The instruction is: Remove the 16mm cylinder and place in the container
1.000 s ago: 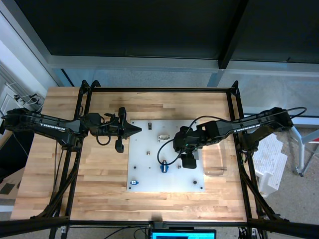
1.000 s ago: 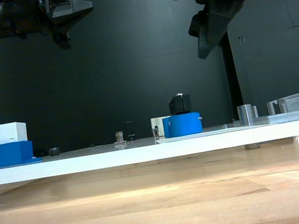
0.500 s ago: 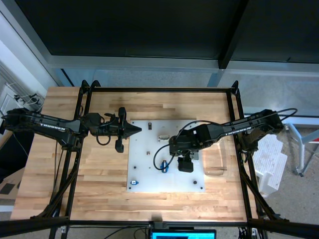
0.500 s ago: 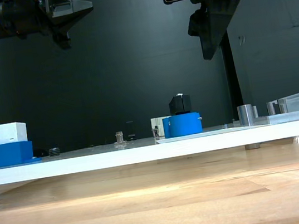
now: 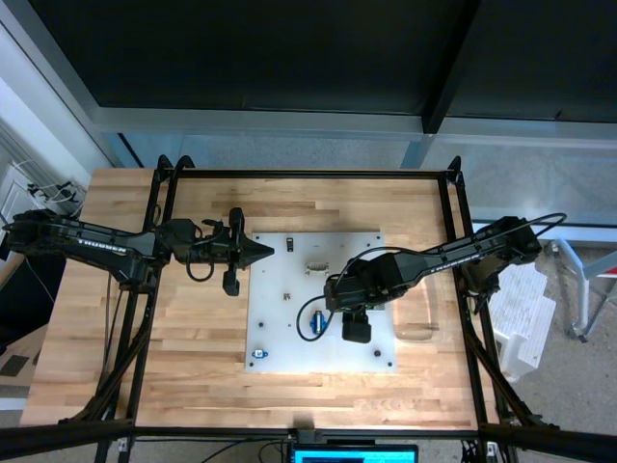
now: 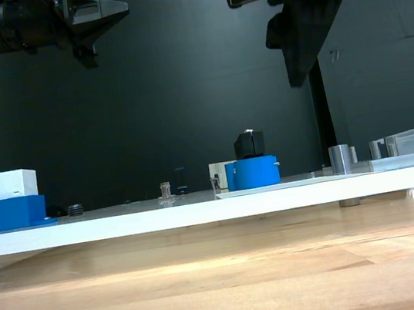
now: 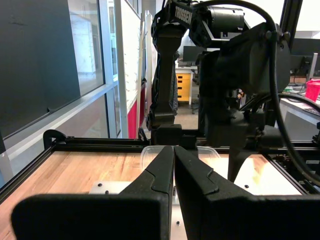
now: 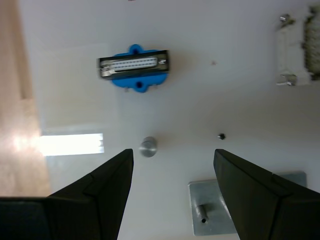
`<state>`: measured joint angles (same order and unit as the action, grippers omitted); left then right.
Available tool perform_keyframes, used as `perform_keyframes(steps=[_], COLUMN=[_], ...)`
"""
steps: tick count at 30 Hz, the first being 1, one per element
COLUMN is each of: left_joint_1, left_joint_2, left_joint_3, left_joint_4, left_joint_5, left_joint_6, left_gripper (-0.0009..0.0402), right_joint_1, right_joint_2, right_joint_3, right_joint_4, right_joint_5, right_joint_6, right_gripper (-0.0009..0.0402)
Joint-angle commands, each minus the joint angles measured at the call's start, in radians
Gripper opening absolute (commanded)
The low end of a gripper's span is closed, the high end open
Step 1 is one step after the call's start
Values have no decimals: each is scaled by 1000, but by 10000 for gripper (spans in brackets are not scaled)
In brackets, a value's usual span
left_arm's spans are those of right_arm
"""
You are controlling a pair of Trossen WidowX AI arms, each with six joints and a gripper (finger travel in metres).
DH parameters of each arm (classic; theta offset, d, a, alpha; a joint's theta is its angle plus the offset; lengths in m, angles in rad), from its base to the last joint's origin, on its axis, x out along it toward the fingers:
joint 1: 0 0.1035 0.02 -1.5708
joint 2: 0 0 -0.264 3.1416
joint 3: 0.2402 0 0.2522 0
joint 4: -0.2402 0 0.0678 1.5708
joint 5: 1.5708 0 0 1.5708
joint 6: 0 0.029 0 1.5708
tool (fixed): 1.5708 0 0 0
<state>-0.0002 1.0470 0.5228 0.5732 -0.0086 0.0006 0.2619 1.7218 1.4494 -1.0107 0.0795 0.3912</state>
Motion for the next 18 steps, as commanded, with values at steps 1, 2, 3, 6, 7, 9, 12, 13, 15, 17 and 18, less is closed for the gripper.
perform_keyframes(steps=[1,2,3,6,7,9,12,13,15,17,18], left_joint_1=[0,0,0,0,0,0,0,0,0,0,0], left_joint_2=[0,0,0,0,0,0,0,0,0,0,0], left_joint_3=[0,0,0,0,0,0,0,0,0,0,0], left_joint_4=[0,0,0,0,0,0,0,0,0,0,0], left_joint_5=[0,0,0,0,0,0,0,0,0,0,0], left_joint_6=[0,0,0,0,0,0,0,0,0,0,0], left_gripper=[0,0,0,0,0,0,0,0,0,0,0], right_joint_1=[4,5,9,15,16,18,21,23,23,24,24], right_joint_2=[16,21,24,43,52,62,82,92,106,121,123], right_joint_3=[0,0,-1,0,0,0,2,3,4,6,6], right_joint_4=[-2,-3,-2,-1,3,3,6,7,8,9,11], right_joint_5=[-2,-1,-2,-1,-1,-1,-1,-1,-2,-1,-1], right_joint_6=[48,52,57,75,84,105,119,124,130,134,136], right_gripper=[224,224,224,224,224,224,224,224,224,224,224])
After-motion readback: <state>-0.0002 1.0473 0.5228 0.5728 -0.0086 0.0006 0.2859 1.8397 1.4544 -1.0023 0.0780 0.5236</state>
